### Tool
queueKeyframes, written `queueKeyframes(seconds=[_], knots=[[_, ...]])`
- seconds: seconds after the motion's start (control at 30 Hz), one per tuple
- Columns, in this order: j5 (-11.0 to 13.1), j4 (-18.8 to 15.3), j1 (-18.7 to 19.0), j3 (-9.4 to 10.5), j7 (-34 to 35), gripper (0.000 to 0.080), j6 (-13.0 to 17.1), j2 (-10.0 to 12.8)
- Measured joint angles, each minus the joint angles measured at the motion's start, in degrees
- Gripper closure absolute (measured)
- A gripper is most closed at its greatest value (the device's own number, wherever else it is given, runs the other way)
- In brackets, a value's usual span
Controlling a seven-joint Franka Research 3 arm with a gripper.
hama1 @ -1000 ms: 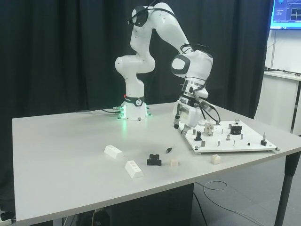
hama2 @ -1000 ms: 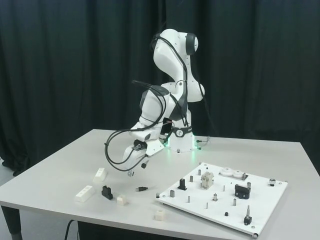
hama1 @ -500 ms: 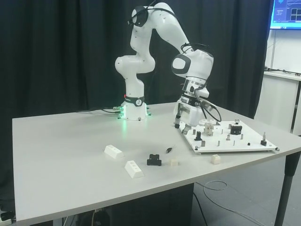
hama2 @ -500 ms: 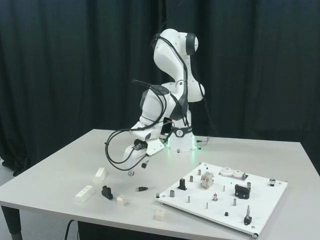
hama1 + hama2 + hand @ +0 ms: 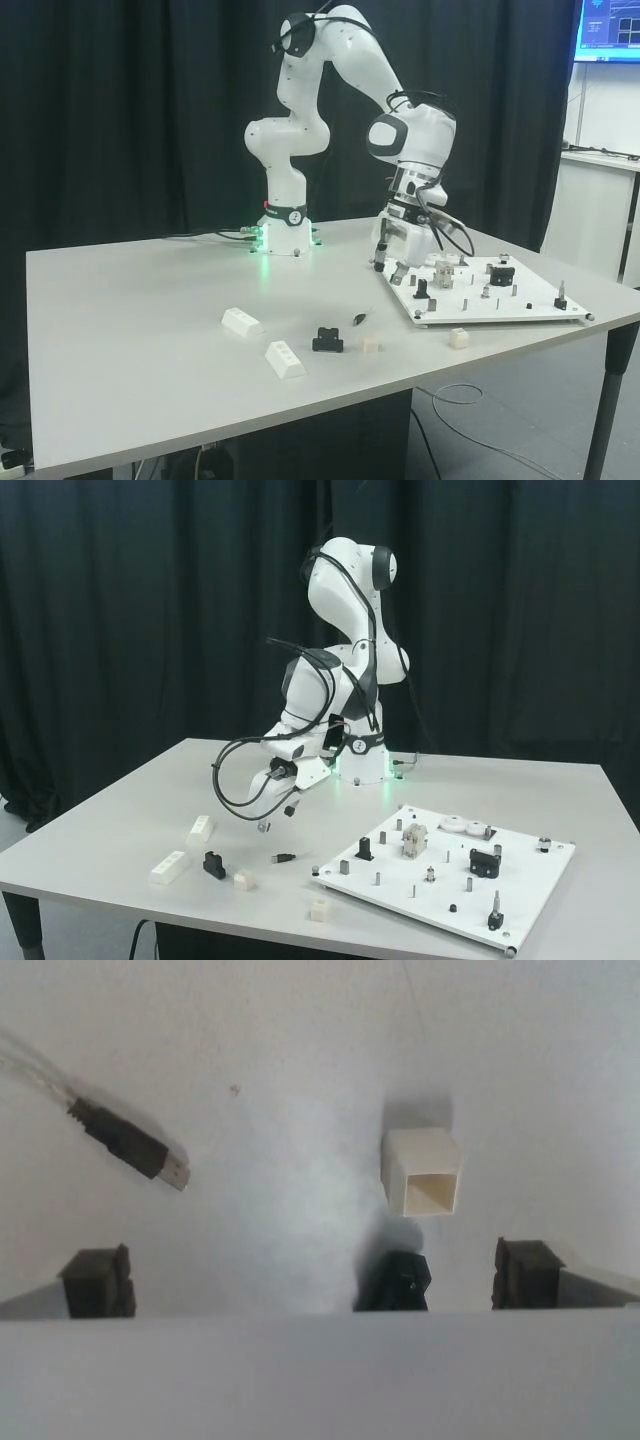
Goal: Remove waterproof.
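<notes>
Grey table [image 5: 130, 300], white board [image 5: 520, 305], pincer [image 5: 310, 1280] open, wrist view alone shows hollow white block [image 5: 422, 1171].

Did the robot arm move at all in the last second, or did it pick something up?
The gripper rose a little above the near edge of the white board and shifted slightly toward it. It took hold of nothing and let nothing go. The small parts on the grey table, the two white blocks and the black piece, stayed where they were.
</notes>
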Motion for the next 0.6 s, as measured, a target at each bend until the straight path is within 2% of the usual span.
queueKeyframes(seconds=[0.27, 0.6], knots=[[0.4, 0.0, 0.0, 1.05, 0.4, 0.0003, -0.7, -0.1], [4.4, -0.1, 0.0, 4.71, 5.2, 0.0003, -5.3, -1.3]])
